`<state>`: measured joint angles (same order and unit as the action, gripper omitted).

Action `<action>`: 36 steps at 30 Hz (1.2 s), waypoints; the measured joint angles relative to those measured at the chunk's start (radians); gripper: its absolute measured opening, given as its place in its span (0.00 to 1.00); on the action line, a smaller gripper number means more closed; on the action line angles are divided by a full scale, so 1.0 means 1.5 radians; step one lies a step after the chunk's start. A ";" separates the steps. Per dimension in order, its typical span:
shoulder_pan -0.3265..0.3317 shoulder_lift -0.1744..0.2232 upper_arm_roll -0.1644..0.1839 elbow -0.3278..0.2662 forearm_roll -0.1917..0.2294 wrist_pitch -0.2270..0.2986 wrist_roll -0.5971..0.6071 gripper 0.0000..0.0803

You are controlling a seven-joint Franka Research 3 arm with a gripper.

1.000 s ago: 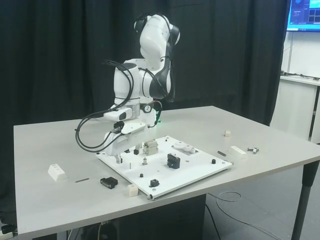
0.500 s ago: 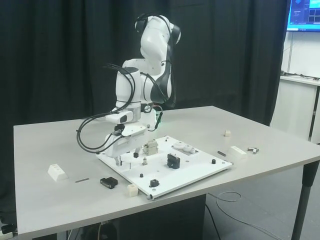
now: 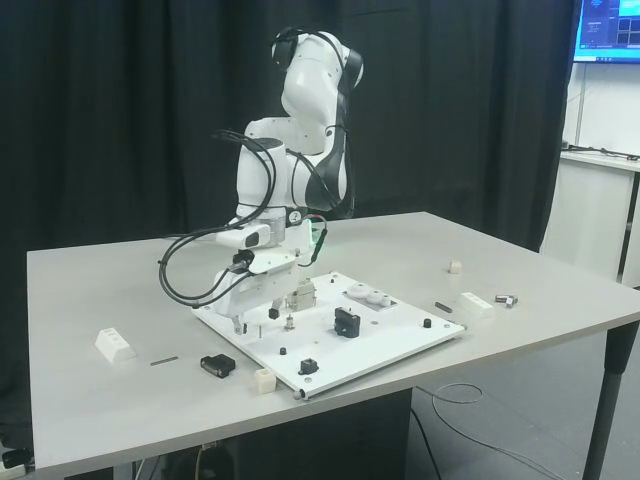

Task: Remove round peg 1.

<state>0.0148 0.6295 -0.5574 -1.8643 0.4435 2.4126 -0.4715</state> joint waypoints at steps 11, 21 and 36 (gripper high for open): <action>0.000 0.003 0.000 0.000 0.000 0.008 -0.003 1.00; 0.000 0.007 0.000 0.000 0.000 0.013 -0.003 1.00; -0.003 0.013 0.006 0.000 0.000 0.023 -0.003 1.00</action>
